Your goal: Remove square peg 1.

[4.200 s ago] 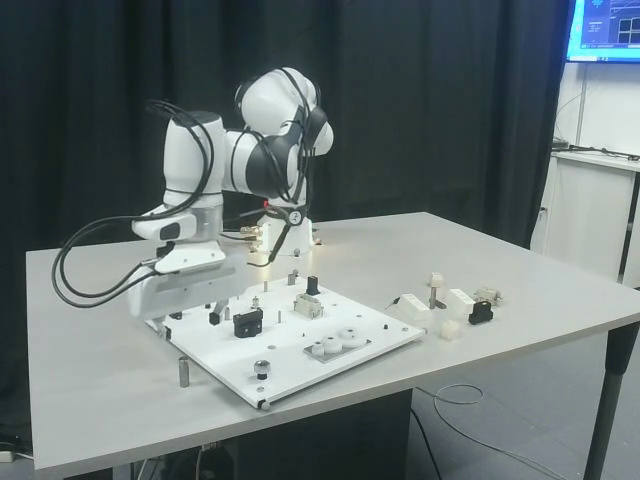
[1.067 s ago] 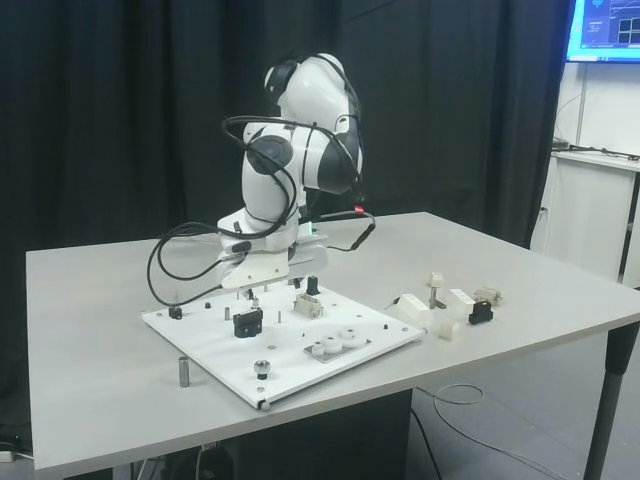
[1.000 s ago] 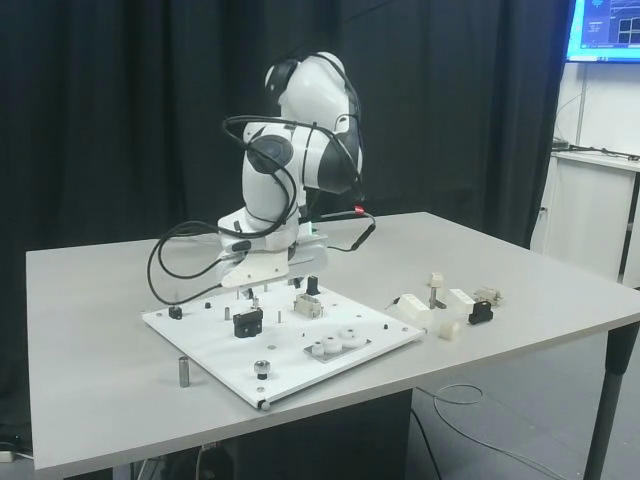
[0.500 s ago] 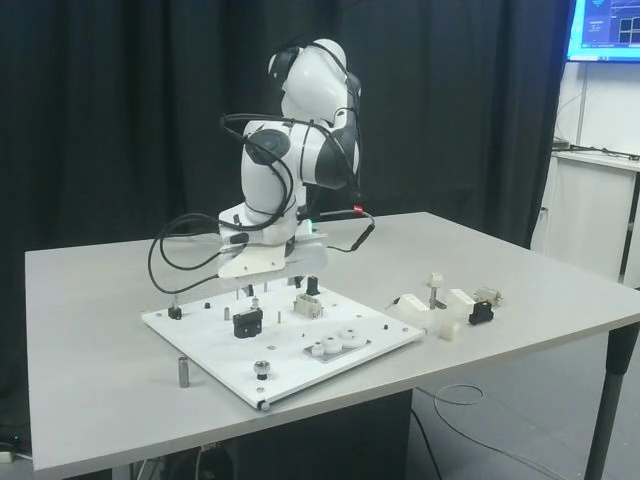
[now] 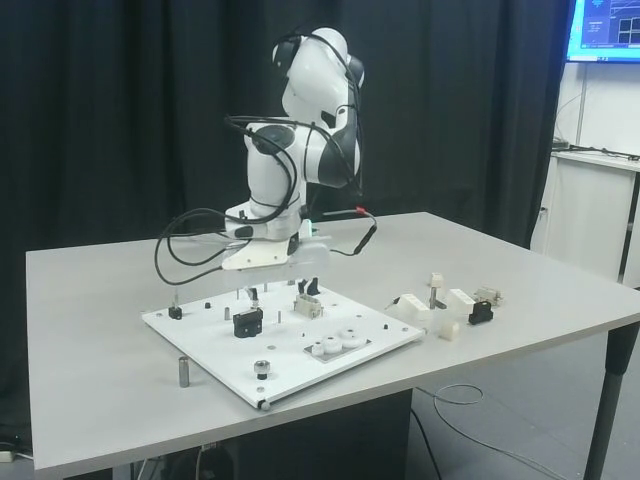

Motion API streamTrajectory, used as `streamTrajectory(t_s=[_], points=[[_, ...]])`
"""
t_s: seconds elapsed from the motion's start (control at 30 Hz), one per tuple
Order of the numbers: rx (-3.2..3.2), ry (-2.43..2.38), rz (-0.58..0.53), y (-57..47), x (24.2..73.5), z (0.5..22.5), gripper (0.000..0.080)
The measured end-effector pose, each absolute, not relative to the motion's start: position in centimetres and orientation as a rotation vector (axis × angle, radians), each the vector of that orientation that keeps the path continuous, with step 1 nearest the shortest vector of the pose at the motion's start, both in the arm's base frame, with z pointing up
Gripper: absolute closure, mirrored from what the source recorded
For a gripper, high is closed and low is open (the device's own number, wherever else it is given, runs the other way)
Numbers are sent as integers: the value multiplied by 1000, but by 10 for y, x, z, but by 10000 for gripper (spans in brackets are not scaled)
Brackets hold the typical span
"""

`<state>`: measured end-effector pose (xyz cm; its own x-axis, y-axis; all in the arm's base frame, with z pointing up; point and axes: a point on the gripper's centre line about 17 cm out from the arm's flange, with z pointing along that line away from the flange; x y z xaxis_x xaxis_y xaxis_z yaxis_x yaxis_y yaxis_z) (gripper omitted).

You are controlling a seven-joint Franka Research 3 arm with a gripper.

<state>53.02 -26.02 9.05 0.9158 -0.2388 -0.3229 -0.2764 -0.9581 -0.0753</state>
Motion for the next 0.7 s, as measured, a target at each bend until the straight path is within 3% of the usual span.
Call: streamTrajectory(t_s=[0.7], points=[[-3021, 578, 303, -265, 525, 70, 3]])
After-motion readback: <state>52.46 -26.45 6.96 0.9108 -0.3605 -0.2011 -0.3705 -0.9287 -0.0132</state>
